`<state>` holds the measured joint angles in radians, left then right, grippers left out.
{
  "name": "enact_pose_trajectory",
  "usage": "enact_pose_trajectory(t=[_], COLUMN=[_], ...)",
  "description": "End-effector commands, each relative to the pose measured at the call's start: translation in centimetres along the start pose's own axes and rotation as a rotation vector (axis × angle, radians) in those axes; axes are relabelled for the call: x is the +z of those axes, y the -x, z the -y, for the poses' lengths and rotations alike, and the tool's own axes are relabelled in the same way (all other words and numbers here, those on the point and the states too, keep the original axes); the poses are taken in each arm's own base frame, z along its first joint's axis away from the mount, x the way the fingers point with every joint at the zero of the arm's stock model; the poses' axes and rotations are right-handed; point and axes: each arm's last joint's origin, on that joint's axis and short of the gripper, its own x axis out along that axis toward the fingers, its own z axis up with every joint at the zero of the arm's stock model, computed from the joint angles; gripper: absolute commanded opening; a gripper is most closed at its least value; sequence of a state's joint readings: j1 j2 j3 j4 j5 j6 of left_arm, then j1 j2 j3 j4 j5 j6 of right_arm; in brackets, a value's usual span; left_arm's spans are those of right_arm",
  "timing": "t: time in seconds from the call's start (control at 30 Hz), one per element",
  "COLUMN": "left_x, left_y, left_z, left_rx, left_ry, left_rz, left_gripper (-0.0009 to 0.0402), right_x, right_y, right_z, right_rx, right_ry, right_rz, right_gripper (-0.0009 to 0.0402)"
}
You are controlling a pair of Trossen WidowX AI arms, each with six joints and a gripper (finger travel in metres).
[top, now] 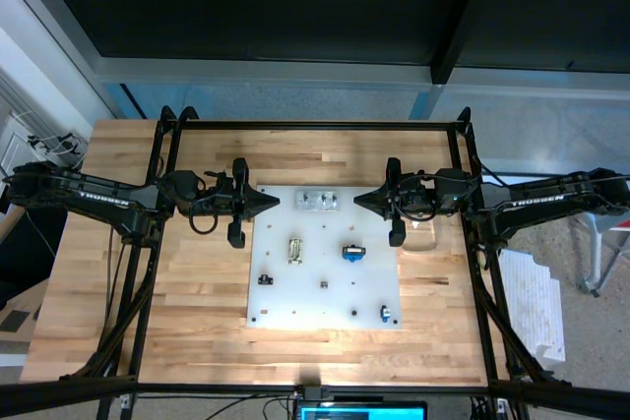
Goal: Pick the RJ45 connector and install on taskboard
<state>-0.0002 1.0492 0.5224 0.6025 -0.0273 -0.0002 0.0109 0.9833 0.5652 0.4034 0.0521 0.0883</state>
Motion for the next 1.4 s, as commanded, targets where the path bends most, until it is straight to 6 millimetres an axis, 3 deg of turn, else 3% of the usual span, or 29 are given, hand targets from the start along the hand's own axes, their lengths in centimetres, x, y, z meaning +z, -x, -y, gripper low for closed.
enact_pose_trajectory(t=[0.03, 0.5, 0.8, 1.07, 1.2, 1.4], left_x=[0.0, 0.0, 0.0, 0.0, 0.0, 0.0], left_y=[0.0, 0.0, 0.0, 0.0, 0.0, 0.0], left_z=[0.0, 0.0, 0.0, 0.0, 0.0, 0.0], left_rx=[0.0, 0.0, 0.0, 0.0, 0.0, 0.0], left_ry=[0.0, 0.0, 0.0, 0.0, 0.0, 0.0], left_rz=[0.0, 0.0, 0.0, 0.0, 0.0, 0.0], left_gripper=[0.0, 0.0, 0.0, 0.0, 0.0, 0.0], right_x=[0.0, 0.3, 3.1, 5.3, 6.1, 6.7], right_y=[0.0, 0.2, 1.2, 2.8, 4.0, 5.5], right_z=[0.0, 0.0, -0.2, 0.0, 0.5, 1.7], right_rx=[0.0, -0.021, -0.002, -0.029, -0.102, -0.173], right_ry=[0.0, 0.015, 0.187, 0.193, 0.218, 0.18], right_rz=[0.0, -0.073, -0.412, -0.598, -0.725, -0.867], right_gripper=[0.0, 0.0, 0.0, 0.0003, 0.0027, 0.0095])
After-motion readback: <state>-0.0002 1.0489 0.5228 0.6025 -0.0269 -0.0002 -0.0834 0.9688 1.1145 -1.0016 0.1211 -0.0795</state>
